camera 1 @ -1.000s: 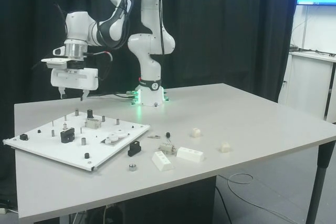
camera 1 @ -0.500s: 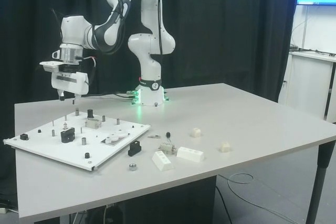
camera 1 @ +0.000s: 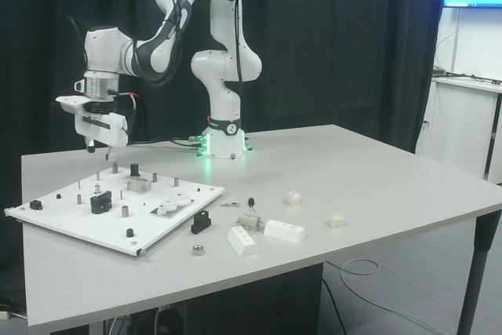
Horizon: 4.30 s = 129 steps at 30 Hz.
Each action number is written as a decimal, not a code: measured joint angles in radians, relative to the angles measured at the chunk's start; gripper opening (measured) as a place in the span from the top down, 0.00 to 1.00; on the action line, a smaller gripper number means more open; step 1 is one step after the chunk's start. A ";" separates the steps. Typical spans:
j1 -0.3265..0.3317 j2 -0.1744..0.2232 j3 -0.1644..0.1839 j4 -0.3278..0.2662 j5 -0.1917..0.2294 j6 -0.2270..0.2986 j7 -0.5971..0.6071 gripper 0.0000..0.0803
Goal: Remove BNC.
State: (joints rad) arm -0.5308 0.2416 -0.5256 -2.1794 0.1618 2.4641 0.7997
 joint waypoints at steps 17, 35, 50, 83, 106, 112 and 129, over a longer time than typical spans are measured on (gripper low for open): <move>0.000 0.081 -0.012 0.094 -0.006 -0.071 -0.060 0.00; -0.002 0.137 -0.013 0.097 0.046 -0.063 -0.084 0.00; -0.002 0.198 -0.013 0.094 0.099 -0.019 -0.109 0.00; 0.003 0.261 -0.007 0.094 0.187 0.038 -0.177 0.00; 0.004 0.277 -0.007 0.094 0.235 0.050 -0.207 0.18; 0.004 0.279 -0.007 0.094 0.238 0.050 -0.207 0.39; 0.005 0.279 -0.004 0.093 0.251 0.051 -0.213 0.84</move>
State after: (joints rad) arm -0.5259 0.5211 -0.5299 -2.0866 0.4129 2.5151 0.5869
